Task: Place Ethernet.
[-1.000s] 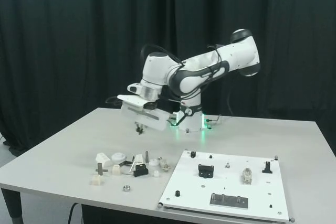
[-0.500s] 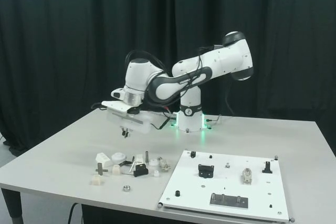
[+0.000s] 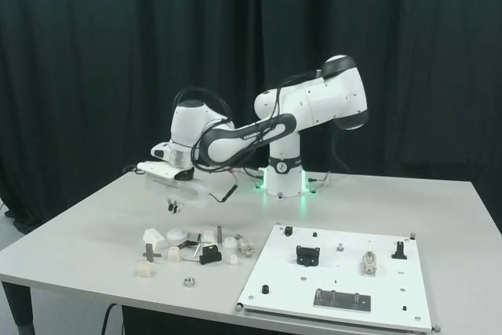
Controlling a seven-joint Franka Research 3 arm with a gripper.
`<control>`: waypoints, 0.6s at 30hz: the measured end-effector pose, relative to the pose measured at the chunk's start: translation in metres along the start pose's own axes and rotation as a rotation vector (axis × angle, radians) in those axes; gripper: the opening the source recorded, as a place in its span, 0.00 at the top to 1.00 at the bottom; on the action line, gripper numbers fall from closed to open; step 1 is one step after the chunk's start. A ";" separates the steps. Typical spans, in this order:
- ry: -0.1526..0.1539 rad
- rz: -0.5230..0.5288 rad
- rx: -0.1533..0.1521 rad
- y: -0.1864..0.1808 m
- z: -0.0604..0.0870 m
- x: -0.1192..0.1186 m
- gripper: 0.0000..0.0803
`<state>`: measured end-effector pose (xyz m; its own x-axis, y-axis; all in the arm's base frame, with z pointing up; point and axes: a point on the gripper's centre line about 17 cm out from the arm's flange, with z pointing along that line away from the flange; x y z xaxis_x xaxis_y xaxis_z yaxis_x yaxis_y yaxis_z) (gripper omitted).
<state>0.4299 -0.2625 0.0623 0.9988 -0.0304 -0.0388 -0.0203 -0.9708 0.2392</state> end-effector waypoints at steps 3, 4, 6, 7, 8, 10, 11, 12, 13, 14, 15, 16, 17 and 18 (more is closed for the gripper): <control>0.001 -0.003 0.006 0.005 0.008 -0.002 0.90; 0.000 -0.003 0.008 0.007 0.011 -0.002 0.90; -0.001 -0.004 0.012 0.010 0.015 -0.004 0.90; -0.002 -0.005 0.013 0.011 0.017 -0.004 0.90; -0.002 -0.005 0.014 0.013 0.019 -0.005 0.90; -0.003 -0.007 0.017 0.015 0.022 -0.006 0.90; -0.003 -0.008 0.018 0.016 0.023 -0.006 0.90; -0.004 -0.009 0.020 0.017 0.025 -0.006 0.90; -0.004 -0.009 0.021 0.018 0.026 -0.006 0.90; -0.005 -0.010 0.023 0.019 0.028 -0.007 0.90; -0.005 -0.010 0.025 0.020 0.029 -0.007 0.90; -0.006 -0.010 0.026 0.021 0.030 -0.007 0.90; -0.006 -0.010 0.027 0.021 0.031 -0.008 0.90; -0.006 -0.010 0.029 0.022 0.031 -0.008 0.90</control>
<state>0.4203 -0.2912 0.0374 0.9987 -0.0223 -0.0467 -0.0120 -0.9774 0.2110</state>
